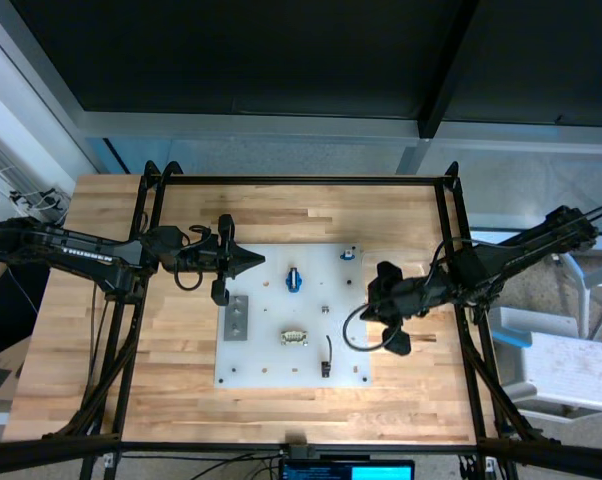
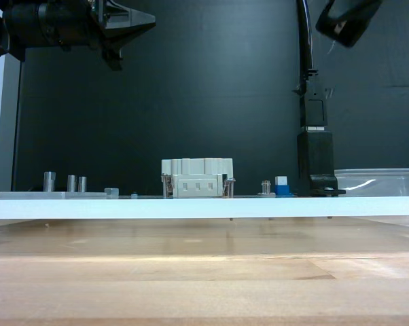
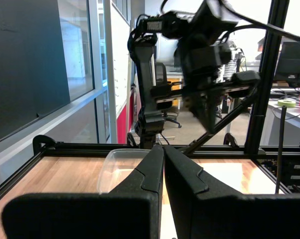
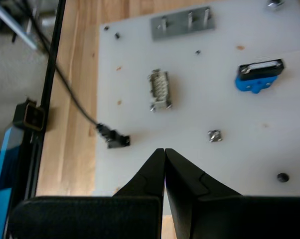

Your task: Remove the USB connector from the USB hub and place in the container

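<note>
The USB connector [image 1: 328, 352] is a black plug standing upright in the small black USB hub [image 1: 325, 370] near the front edge of the white board [image 1: 271, 365]. In the low view the USB connector [image 2: 315, 115] rises from the hub [image 2: 316, 163] with its cable going up. The container [image 3: 117, 168], a pale shallow tray, lies beyond the board; its rim [image 2: 378, 178] shows behind the hub. My right gripper [image 4: 164, 152] hovers shut above the board, up and right of the connector [image 4: 106, 130]. My left gripper [image 3: 163, 149] is shut and raised over the board's left side [image 1: 259, 261].
On the board stand a grey block with pins [image 1: 238, 318], a beige multi-pin connector [image 1: 295, 338] and a blue upright connector [image 1: 293, 279]. A black frame [image 1: 301, 181] rings the wooden table.
</note>
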Available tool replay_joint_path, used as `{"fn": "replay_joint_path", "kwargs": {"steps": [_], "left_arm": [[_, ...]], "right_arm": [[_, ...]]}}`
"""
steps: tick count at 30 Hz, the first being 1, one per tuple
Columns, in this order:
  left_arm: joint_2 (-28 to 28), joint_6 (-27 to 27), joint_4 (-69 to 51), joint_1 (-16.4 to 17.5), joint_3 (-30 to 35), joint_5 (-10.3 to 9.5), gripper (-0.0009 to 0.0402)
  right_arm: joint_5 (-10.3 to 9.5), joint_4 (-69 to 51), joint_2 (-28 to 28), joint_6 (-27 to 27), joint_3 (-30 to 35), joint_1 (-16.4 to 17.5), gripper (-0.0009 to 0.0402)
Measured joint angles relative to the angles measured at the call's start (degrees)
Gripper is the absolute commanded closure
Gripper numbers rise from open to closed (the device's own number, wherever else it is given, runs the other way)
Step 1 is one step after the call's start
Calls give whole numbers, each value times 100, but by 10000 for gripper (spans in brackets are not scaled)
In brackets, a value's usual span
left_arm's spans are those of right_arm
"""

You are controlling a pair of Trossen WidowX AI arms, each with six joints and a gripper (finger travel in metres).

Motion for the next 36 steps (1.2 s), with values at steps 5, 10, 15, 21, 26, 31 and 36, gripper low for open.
{"fn": "replay_joint_path", "kwargs": {"steps": [5, 10, 15, 21, 26, 31, 36], "left_arm": [[0, 2, 0, 0, 0, -2, 392], [0, 0, 0, 0, -2, -2, 392], [0, 0, 0, 0, -2, -2, 392], [0, 2, 2, 0, -2, -2, 392], [0, 2, 0, 0, -2, -2, 392], [0, 0, 0, 0, 0, 0, 393], [0, 2, 2, 0, 0, -2, 393]], "right_arm": [[4, -407, 654, 79, 544, 249, 393], [35, -461, 1248, 144, 883, 415, 393], [31, -461, 1781, 144, 1165, 603, 393], [160, -457, 2247, 254, 1429, 752, 392], [437, -448, 2448, 367, 1530, 817, 362], [632, -444, 2599, 518, 1530, 872, 306], [625, -315, 2826, 533, 1530, 938, 255]]}}
